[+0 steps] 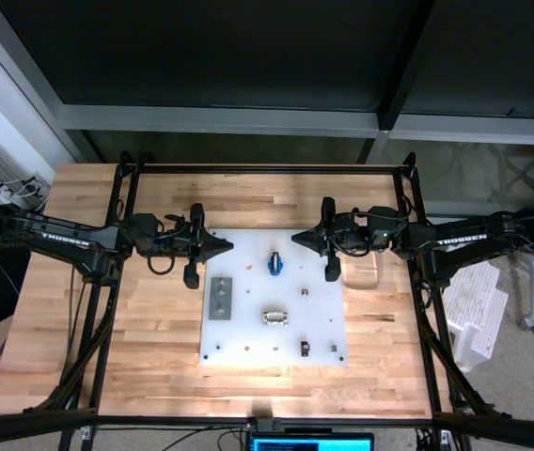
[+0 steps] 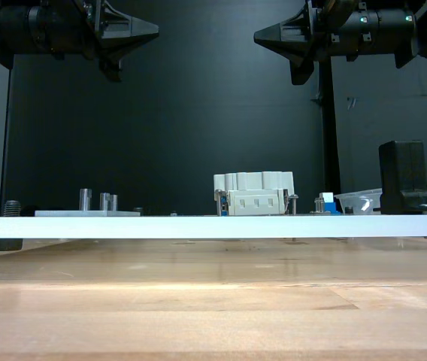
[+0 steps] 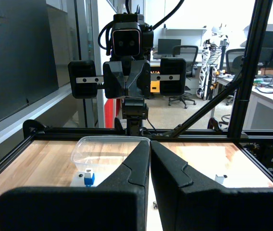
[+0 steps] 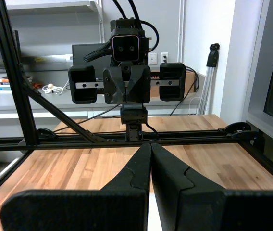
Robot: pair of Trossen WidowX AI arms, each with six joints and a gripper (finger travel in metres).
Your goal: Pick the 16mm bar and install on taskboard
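Observation:
The white taskboard (image 1: 328,329) lies flat mid-table, carrying a grey metal block (image 1: 221,297), a blue fitting (image 1: 275,264) and a pale connector (image 1: 274,320). The 16mm bar does not show in any view. My left gripper (image 1: 229,245) hovers high over the board's far left corner, shut and holding nothing. Facing it, my right gripper (image 1: 294,238) hangs over the board's far edge, also shut and holding nothing. In each wrist view the fingers (image 3: 136,168) (image 4: 136,168) press together. Seen from the low view, both grippers (image 2: 153,30) (image 2: 258,35) are far above the board (image 2: 161,226).
A clear plastic container (image 1: 366,268) stands off the board's right far side, also seen as the container (image 3: 110,150) in the left wrist view. A black block (image 2: 403,180) rises from the board's near right. Black frame rails run along the table's sides and back.

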